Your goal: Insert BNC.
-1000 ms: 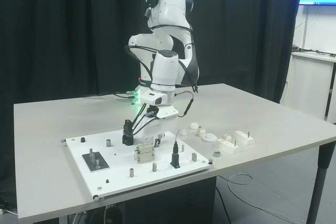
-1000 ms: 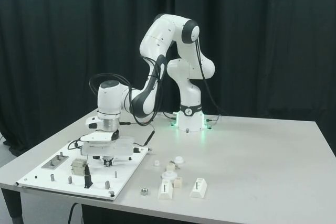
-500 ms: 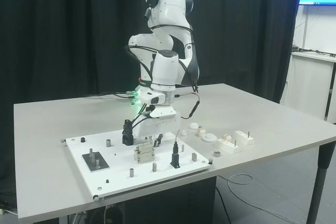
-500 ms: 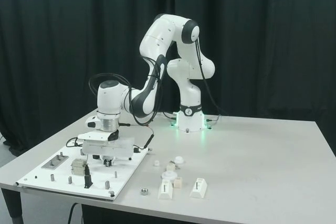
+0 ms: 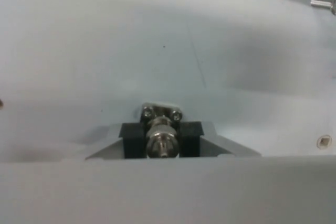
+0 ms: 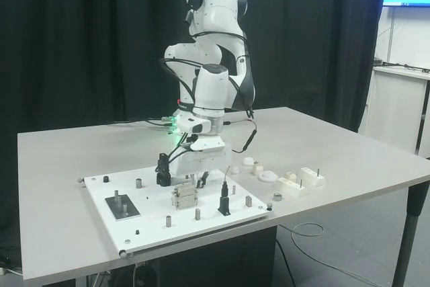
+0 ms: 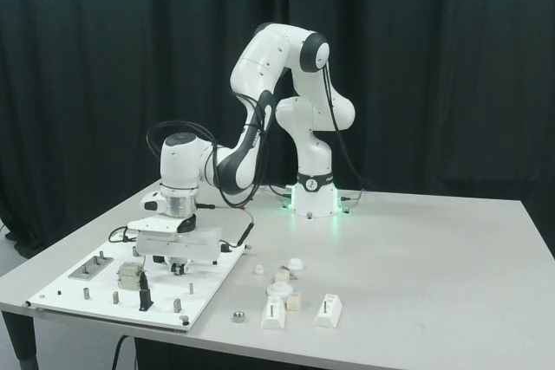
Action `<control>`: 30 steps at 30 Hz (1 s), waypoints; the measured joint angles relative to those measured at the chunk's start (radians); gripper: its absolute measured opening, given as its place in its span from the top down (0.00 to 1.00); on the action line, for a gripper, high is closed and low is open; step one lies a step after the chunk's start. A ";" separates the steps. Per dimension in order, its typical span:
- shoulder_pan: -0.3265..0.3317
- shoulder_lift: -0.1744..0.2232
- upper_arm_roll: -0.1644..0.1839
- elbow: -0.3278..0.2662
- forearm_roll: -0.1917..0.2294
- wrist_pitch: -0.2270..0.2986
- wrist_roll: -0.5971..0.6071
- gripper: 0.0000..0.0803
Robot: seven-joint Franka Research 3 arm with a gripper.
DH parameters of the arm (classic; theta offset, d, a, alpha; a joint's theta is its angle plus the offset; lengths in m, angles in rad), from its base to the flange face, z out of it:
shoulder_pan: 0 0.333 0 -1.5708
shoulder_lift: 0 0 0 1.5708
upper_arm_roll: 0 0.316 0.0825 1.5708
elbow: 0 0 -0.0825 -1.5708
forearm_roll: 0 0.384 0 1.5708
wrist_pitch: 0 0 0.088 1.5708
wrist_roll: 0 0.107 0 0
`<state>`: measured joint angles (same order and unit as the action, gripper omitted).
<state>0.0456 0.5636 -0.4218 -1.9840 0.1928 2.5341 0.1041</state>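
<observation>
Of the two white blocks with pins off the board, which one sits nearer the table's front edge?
The block directly beside the grey nut; the other block lies farther from the white board.

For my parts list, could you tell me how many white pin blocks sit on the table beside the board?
2: one white block nearer the board, the other just beyond it; none appears hidden.

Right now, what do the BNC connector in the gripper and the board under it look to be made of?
BNC connector: likely metal, shiny, with bright glints on its ribbed barrel. Board: white and matte, probably plastic or painted sheet; its look leaves that open.
</observation>
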 joint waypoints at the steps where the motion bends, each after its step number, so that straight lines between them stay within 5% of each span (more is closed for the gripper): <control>1: 0.000 0.000 0.000 0.001 0.000 -0.002 0.007 0.84; 30: -0.002 0.010 0.000 0.022 0.009 -0.032 0.253 0.84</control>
<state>0.0431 0.5732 -0.4214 -1.9616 0.2016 2.5024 0.3567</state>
